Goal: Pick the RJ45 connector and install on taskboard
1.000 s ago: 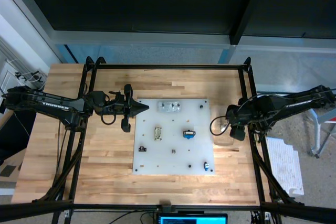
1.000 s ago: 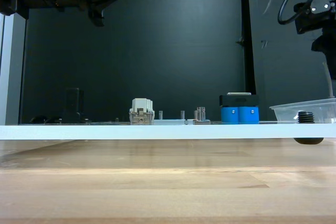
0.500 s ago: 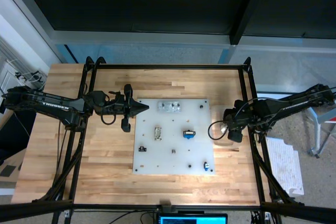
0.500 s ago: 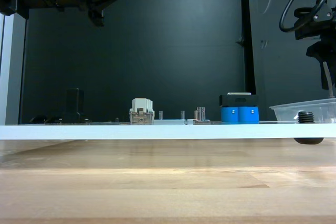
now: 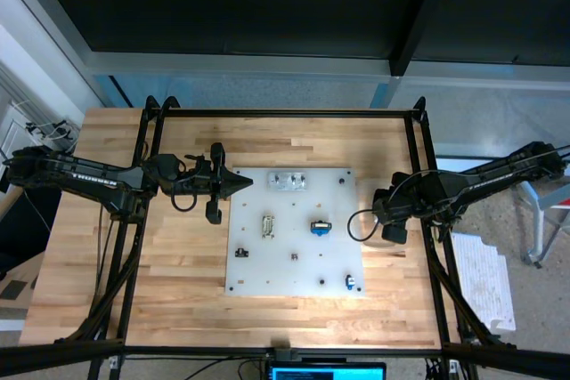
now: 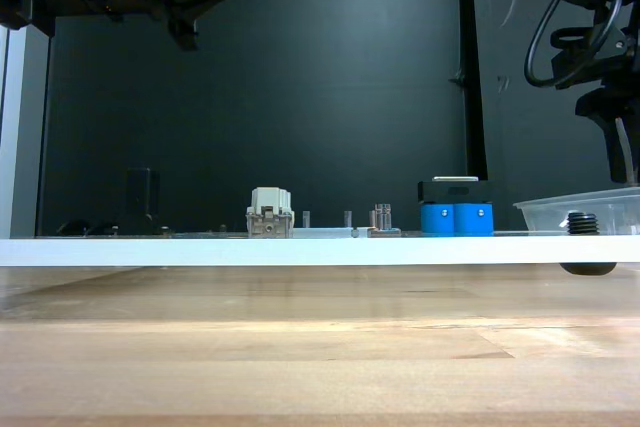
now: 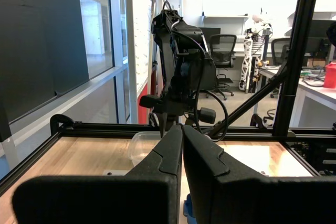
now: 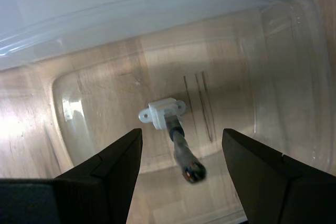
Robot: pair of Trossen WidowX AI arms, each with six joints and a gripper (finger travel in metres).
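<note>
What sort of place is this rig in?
Looks like a robotics lab beside an office: office chairs and a desk behind a framed wooden table carrying the taskboard. Left gripper hovers by the board's far-left corner; right gripper over the clear tray.

The left gripper was pinched shut and level; straight ahead of it the right gripper pointed down, spread wide

Only one mark can be read — white "TROSSEN" lettering along the left arm — nothing else is legible.
</note>
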